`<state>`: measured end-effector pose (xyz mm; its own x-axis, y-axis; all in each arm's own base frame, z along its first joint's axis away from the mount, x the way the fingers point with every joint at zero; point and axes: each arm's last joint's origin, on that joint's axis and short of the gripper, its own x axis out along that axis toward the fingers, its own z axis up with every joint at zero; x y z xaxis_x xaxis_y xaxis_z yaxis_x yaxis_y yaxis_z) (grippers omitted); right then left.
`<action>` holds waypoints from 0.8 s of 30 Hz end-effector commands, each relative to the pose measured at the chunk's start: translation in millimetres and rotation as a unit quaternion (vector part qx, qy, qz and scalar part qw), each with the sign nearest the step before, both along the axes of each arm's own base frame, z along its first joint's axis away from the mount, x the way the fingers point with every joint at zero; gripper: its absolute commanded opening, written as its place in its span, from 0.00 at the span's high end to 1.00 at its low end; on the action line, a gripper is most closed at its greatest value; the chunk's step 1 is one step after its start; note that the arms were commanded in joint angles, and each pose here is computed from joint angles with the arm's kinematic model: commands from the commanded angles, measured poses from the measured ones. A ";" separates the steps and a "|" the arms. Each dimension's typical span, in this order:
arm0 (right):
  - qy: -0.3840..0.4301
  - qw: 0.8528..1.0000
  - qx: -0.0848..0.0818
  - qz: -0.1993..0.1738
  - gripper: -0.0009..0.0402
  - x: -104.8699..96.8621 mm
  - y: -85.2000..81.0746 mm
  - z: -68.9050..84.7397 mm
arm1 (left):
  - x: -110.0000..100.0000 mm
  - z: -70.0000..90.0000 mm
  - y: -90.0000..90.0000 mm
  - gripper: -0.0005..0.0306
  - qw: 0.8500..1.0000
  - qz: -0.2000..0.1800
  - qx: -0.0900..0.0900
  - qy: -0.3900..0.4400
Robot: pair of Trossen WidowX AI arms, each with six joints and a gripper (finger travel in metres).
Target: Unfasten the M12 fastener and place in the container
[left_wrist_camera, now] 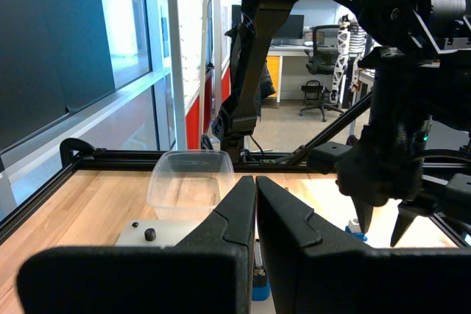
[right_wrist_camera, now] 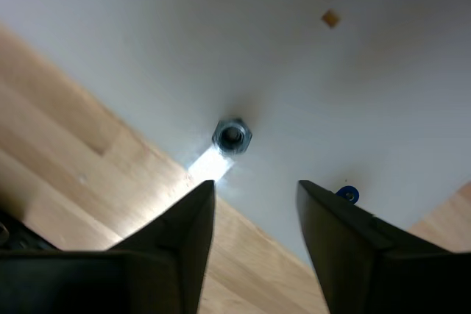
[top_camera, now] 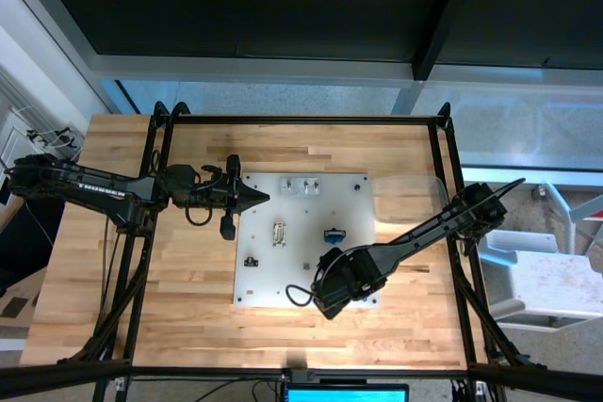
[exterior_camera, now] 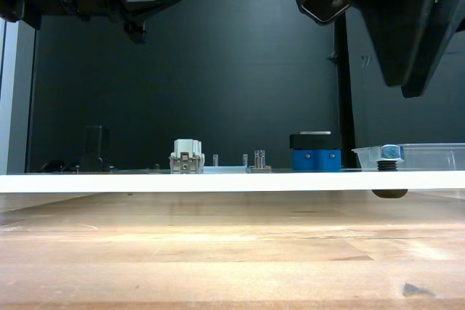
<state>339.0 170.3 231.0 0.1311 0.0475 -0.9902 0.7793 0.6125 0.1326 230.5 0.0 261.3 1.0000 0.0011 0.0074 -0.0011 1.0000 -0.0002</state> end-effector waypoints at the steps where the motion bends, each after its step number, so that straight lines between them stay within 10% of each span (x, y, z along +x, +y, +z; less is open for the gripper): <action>1: 0.001 1.000 0.004 -0.027 0.48 0.7 -0.6 -0.5 | 0.1 0.1 0.1 0.98 1.000 0.000 0.000 0.000; 24: 0.015 0.997 0.023 -0.071 0.38 17.4 -1.6 -38.0 | 0.1 0.1 0.1 0.98 1.000 0.000 0.000 0.000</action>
